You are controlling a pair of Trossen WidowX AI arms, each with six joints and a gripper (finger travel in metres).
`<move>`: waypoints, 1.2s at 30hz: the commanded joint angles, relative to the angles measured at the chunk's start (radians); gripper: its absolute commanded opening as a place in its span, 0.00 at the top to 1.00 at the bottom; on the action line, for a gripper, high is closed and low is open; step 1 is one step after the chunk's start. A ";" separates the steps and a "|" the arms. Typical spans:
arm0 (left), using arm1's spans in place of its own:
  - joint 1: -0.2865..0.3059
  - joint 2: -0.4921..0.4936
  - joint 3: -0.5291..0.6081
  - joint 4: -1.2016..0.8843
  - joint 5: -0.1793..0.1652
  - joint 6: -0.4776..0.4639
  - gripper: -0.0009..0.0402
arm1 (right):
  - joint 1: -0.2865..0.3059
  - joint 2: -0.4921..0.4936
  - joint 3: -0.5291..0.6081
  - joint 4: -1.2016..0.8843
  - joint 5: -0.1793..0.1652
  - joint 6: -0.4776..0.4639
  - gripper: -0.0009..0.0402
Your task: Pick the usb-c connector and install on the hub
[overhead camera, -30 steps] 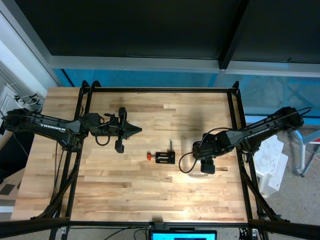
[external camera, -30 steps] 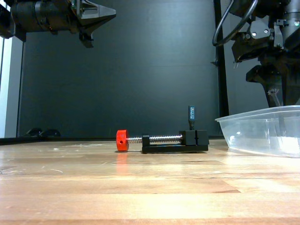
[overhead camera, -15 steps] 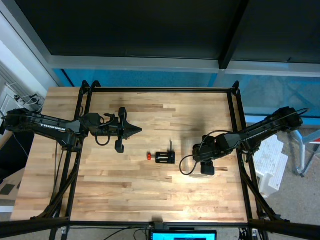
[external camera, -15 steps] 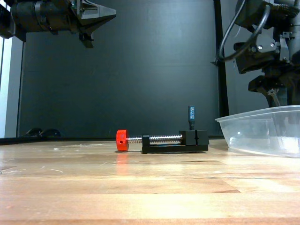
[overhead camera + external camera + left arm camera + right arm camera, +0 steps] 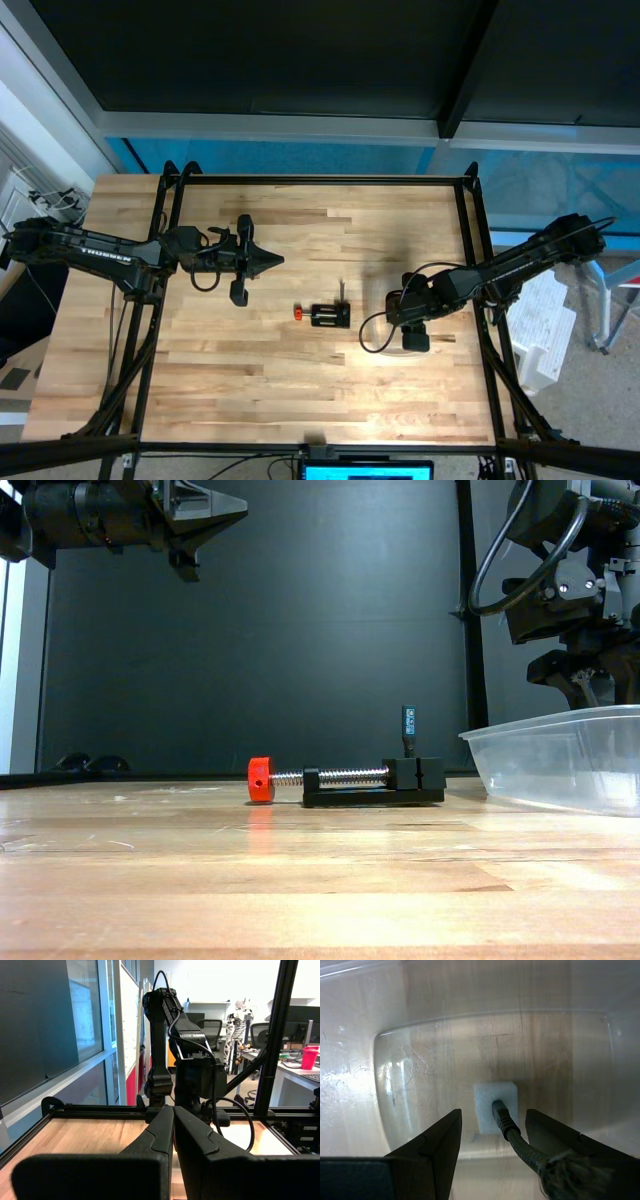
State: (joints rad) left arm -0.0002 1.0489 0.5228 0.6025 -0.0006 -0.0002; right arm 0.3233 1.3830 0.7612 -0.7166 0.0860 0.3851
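Step in hand: the pick, grasp not yet made. Right hand (image 5: 492, 1114) is poised over the clear tray (image 5: 560, 765), spread either side of the usb-c connector (image 5: 501, 1116) on its white foam block (image 5: 487, 1097). Next move: close squarely, then lift straight up. Left hand (image 5: 173, 1122) is pressed together, aloft, well left of the hub (image 5: 330, 316). Butcher-block tabletop (image 5: 250, 370); black frame (image 5: 320, 180).

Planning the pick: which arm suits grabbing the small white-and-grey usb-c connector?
Right. The right gripper hangs open over the white-and-grey usb-c connector in the clear plastic tray; left gripper is shut, far off.
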 commanded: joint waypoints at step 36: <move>0.000 0.000 0.000 0.000 0.000 0.000 0.98 | 0.000 0.001 0.000 0.000 0.027 -0.009 0.98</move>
State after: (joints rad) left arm -0.0002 1.0489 0.5224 0.6029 -0.0002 -0.0002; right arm 0.3233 1.3838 0.7612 -0.7162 0.1127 0.3759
